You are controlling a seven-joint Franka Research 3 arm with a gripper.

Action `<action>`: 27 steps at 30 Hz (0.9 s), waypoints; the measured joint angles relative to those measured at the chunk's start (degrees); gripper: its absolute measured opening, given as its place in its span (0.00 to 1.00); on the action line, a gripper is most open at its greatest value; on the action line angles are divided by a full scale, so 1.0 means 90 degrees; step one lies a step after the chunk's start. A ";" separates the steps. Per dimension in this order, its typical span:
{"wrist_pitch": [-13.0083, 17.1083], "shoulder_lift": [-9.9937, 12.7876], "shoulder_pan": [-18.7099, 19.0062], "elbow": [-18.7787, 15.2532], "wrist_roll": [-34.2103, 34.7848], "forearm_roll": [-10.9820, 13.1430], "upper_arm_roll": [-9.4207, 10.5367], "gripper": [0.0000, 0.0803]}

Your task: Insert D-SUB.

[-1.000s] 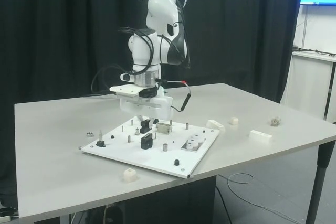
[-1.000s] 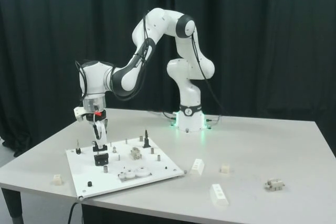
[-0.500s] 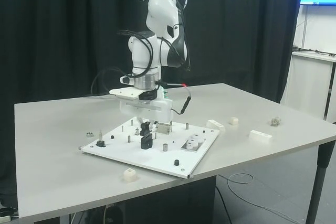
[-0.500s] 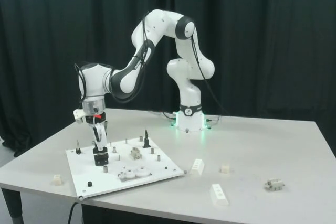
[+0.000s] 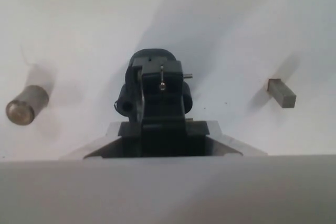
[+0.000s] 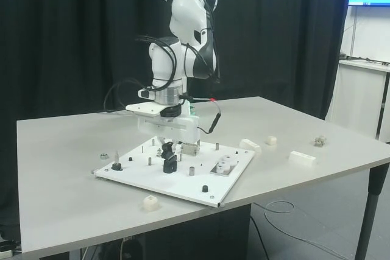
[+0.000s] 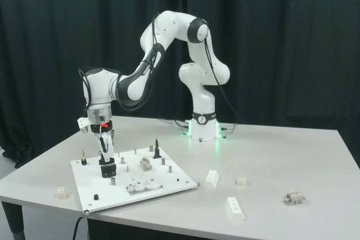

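Hand (image 7: 104, 151): over the white board (image 7: 169, 186), low left in the second room view; whether it grips, cannot tell.
Connector (image 5: 155, 90): black, mid-frame in the wrist view, directly below the hand.
Progress: looks seated or nearly; release unconfirmed.
Worktop (image 6: 61, 150): grey.

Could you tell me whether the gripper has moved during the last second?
Yes. In both room views the gripper has shifted slightly sideways over the white board, toward the black connector.
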 joint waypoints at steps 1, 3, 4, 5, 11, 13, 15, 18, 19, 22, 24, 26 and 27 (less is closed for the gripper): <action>-0.0002 0.0001 -0.0001 0.0002 -0.0009 0.0004 0.0000 0.19; -0.0003 0.0004 -0.0002 0.0006 -0.0027 0.0026 0.0000 0.19; -0.0004 0.0005 -0.0002 0.0007 -0.0033 0.0042 0.0000 0.19; -0.0004 0.0006 -0.0003 0.0008 -0.0038 0.0056 0.0000 0.19; -0.0015 0.0015 -0.0014 0.0019 -0.0085 0.0150 0.0000 0.19; -0.0025 0.0018 -0.0021 0.0024 -0.0099 0.0187 0.0000 0.19; -0.0042 0.0021 -0.0031 0.0031 -0.0119 0.0216 0.0000 0.19; -0.0084 0.0027 -0.0046 0.0045 -0.0137 0.0239 0.0000 0.19; -0.0111 0.0030 -0.0051 0.0054 -0.0142 0.0242 0.0000 0.19; -0.0180 0.0052 -0.0066 0.0096 -0.0162 0.0250 0.0000 0.19; -0.0225 0.0068 -0.0074 0.0127 -0.0184 0.0256 0.0000 0.19; -0.0258 0.0081 -0.0081 0.0151 -0.0202 0.0259 0.0000 0.19; -0.0271 0.0086 -0.0083 0.0160 -0.0215 0.0260 0.0000 0.19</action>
